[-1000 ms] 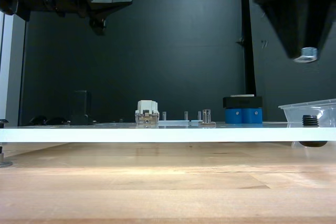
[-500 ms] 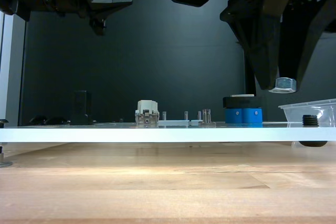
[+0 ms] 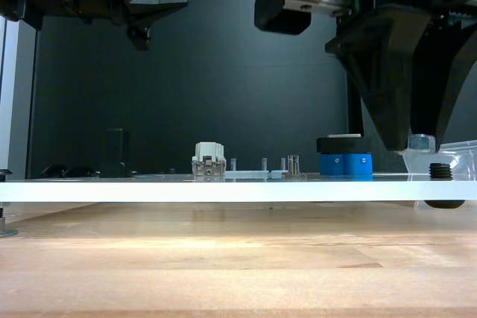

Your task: Pick the M12 nut and place it on its threads and fasten

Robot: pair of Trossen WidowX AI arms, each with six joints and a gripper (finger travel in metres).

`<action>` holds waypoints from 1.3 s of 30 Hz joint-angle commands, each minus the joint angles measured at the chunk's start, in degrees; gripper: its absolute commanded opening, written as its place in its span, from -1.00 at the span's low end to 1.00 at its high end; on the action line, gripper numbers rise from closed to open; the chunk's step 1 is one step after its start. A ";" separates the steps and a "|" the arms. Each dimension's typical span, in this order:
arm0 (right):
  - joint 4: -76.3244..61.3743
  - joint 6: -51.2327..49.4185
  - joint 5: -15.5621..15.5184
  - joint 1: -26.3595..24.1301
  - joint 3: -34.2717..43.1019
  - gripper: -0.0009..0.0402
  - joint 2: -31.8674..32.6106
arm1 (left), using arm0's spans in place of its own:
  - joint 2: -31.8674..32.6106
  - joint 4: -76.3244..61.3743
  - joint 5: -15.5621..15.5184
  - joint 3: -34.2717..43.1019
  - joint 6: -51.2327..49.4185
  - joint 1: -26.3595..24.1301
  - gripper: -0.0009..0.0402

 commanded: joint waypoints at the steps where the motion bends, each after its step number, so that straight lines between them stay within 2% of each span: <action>1: 0.35 0.09 0.00 0.00 -0.55 -0.95 -0.31 | 0.02 -0.02 0.02 0.00 0.02 0.00 -0.96; 17: 1.77 2.75 0.02 0.00 -1.16 -0.95 0.39 | 0.02 0.00 0.00 0.00 0.02 0.00 -0.96; 28: 2.01 31.71 0.02 -0.09 -1.16 -0.95 0.37 | 0.02 0.00 0.00 0.00 0.00 0.02 -0.96; 39: 1.70 53.90 0.02 -0.13 -1.16 -0.95 0.37 | 0.02 0.00 0.02 0.00 0.00 0.02 -0.96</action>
